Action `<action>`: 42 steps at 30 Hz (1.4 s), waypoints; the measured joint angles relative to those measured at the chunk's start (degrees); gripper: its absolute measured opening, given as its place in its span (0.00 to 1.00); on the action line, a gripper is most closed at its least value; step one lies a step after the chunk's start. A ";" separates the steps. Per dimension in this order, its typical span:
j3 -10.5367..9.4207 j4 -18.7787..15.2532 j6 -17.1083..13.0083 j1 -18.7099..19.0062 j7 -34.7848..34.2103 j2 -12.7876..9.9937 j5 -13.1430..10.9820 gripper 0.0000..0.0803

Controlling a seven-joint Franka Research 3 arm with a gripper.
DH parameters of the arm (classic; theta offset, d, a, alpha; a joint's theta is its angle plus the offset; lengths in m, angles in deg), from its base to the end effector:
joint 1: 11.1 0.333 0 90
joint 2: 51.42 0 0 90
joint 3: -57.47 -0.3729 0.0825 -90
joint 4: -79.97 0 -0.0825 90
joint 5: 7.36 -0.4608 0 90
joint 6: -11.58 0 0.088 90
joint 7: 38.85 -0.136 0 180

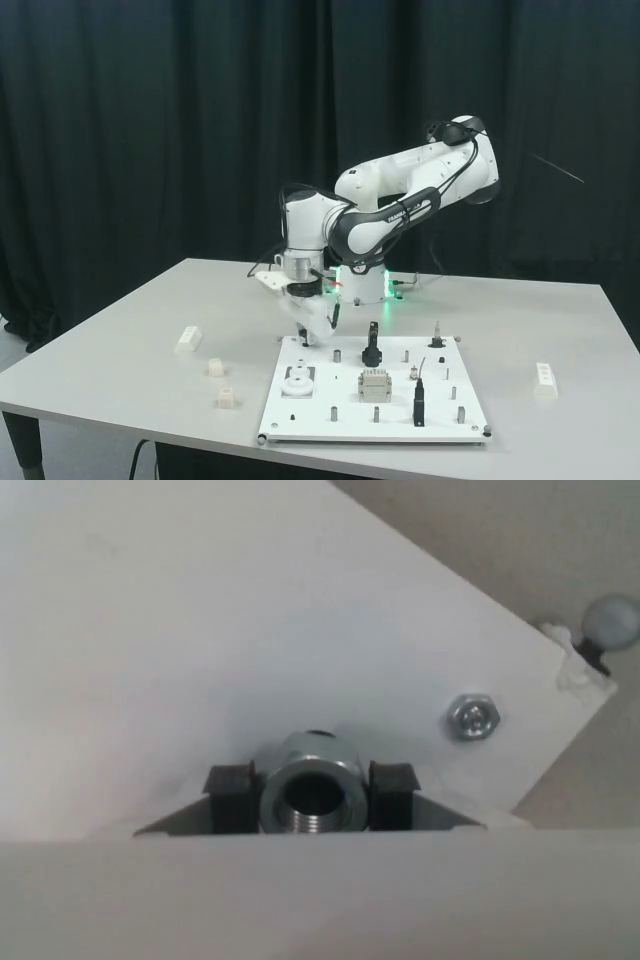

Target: Insert bolt 4.

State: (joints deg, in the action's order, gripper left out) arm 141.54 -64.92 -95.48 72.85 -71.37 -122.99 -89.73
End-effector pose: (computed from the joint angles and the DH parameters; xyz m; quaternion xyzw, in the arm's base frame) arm 0.4577 -0.0632 0.1681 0.7005 -0.7135 -0.0139 0.0094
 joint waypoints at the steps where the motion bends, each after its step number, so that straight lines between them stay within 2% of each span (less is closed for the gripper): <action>1: 0.00 0.00 -0.02 0.01 -0.98 0.00 0.00 0.30; 13: -0.02 0.00 -0.12 0.05 -12.73 0.00 -0.05 0.30; 22: -0.15 -0.03 -0.68 0.23 -29.37 0.00 -0.19 0.30; 28: -0.34 -0.34 -1.75 0.96 -36.91 0.00 -0.18 0.30; 34: -0.49 -0.47 -2.48 1.45 -40.84 0.00 -0.03 0.30; 42: -0.58 -0.52 -2.87 1.67 -42.25 0.00 0.09 0.30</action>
State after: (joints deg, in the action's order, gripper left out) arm 140.97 -65.44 -98.35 74.52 -113.62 -122.99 -89.65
